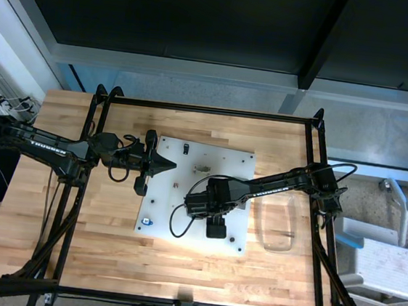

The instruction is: Pick the 16mm cylinder and place it in the container

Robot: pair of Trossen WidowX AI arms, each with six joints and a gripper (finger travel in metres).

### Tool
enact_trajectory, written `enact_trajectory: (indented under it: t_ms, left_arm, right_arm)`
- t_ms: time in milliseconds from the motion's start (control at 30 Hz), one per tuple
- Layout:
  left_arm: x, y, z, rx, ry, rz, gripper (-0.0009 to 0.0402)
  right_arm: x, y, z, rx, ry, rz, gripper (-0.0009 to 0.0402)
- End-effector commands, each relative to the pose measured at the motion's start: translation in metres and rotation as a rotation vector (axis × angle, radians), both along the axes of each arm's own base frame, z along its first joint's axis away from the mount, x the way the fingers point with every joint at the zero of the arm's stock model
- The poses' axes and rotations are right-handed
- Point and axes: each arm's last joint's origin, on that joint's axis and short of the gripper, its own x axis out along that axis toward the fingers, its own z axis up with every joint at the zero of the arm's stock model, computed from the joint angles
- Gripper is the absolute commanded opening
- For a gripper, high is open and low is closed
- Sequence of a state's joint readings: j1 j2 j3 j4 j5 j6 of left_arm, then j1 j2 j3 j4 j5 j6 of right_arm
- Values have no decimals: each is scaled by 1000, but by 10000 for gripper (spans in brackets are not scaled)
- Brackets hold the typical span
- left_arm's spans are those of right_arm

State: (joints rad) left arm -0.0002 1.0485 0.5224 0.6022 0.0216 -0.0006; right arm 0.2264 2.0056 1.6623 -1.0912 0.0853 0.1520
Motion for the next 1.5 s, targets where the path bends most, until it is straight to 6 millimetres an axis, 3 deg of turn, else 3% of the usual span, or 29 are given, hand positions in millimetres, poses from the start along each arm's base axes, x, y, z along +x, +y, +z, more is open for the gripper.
enact_trajectory:
  t_ms: [33,600,1500]
  left_arm:
    - [0,0,0,0,0,0,0]
    - [0,0,0,0,0,0,0]
    - [0,0,0,0,0,0,0]
  right_arm:
    - [-1,0,-6,1,-5,1,212]
    - [-4,0,-24,0,-8,13,201]
    - [-6,0,-26,4,-4,11,22]
